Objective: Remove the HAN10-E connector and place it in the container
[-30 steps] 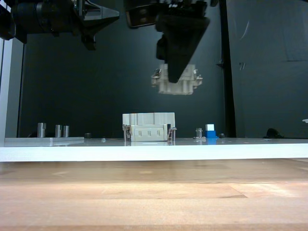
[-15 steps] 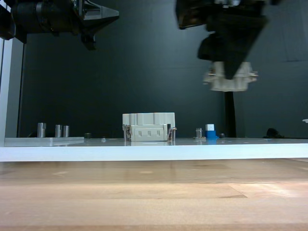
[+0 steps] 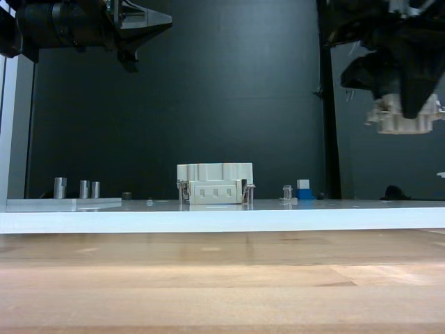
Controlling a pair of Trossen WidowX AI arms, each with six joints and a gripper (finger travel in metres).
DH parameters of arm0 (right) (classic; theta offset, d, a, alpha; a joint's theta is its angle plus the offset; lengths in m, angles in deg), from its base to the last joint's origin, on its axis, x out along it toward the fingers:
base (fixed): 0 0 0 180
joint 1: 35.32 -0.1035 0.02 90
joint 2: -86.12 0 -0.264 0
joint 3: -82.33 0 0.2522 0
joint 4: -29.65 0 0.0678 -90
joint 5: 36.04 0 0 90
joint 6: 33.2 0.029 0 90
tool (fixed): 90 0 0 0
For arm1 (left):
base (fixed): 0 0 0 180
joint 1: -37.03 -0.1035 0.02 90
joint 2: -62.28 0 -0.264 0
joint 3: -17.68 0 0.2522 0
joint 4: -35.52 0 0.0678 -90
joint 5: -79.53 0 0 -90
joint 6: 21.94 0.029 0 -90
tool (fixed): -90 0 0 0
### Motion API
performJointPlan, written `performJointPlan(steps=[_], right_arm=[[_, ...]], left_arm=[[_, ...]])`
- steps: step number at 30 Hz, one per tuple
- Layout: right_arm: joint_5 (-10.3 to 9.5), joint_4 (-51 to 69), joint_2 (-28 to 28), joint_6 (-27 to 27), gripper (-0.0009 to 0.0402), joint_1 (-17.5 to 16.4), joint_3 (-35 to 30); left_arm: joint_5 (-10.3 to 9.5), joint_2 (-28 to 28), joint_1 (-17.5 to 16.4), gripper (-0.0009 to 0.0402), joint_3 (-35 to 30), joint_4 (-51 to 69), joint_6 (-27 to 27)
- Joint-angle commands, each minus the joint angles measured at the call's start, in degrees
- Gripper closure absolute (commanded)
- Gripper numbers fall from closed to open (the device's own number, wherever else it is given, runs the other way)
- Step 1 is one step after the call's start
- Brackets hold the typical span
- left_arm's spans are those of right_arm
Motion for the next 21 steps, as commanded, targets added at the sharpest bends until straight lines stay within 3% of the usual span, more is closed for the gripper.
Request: performJointPlan(steps=[1,21], right_arm=[[0.02,-0.02,-2.49,1.49,0.0373,-0.79,2.69],[0.02,0.5,-13.88,15.82,0.0373,-8.09,16.04]], left_arm=[[0.02,0.02,-0.02,0.0393,0.0,-0.02,0.02],[0.02,0.02,-0.02,0.0393,0.0,-0.02,0.02]])
